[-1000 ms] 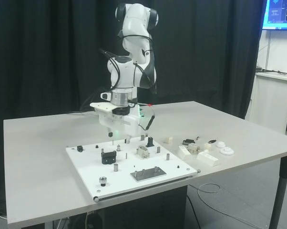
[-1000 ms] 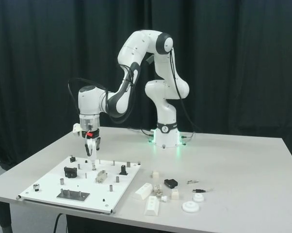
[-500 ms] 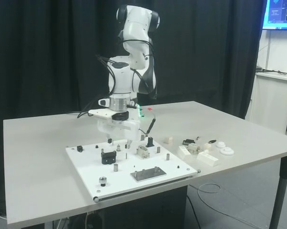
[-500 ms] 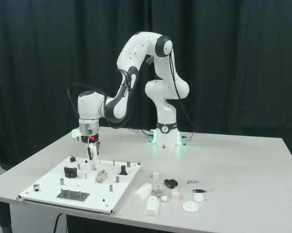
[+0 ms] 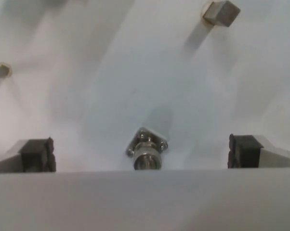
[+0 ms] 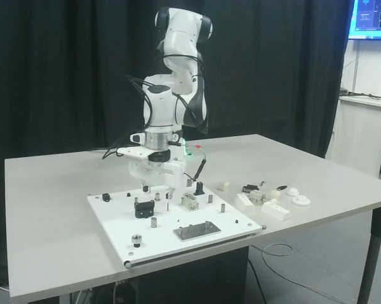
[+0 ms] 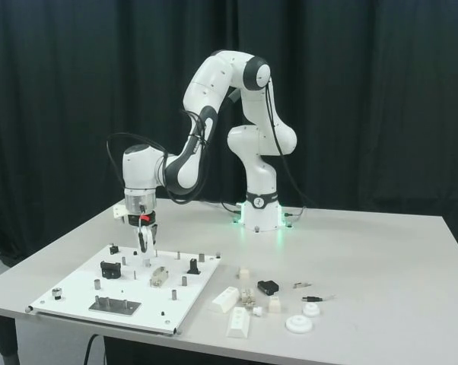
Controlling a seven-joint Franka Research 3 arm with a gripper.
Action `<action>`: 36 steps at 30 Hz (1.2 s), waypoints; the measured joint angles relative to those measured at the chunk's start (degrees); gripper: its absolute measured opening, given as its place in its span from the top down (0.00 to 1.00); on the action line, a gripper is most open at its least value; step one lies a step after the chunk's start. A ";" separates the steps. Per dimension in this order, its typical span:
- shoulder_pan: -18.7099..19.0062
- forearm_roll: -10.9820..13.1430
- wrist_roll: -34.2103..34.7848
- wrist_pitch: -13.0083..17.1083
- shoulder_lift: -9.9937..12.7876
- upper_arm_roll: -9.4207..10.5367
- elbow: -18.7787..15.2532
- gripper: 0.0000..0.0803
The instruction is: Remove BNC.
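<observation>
Gripper (image 5: 142, 154) spread wide over the white board (image 6: 114, 218), fingers (image 5: 38, 155) flanking the BNC (image 5: 147, 153) without touching. BNC upright on its small square flange, bolted to the board (centred between the black pads). No readable writing on board or BNC

Both room views stand well back at about bench height, one facing the white board (image 6: 171, 221) with the arm (image 6: 174, 76) behind it, the other seeing the board (image 7: 126, 285) from its side, while the wrist camera hangs close above the board (image 5: 135, 72).
</observation>
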 joint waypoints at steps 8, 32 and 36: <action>0.00 0.60 -0.02 0.55 0.02 0.03 -0.88 0.00; 0.04 0.72 -2.55 4.60 0.03 0.41 -3.21 0.00; 0.04 0.72 -2.55 4.60 0.03 0.39 -3.22 0.36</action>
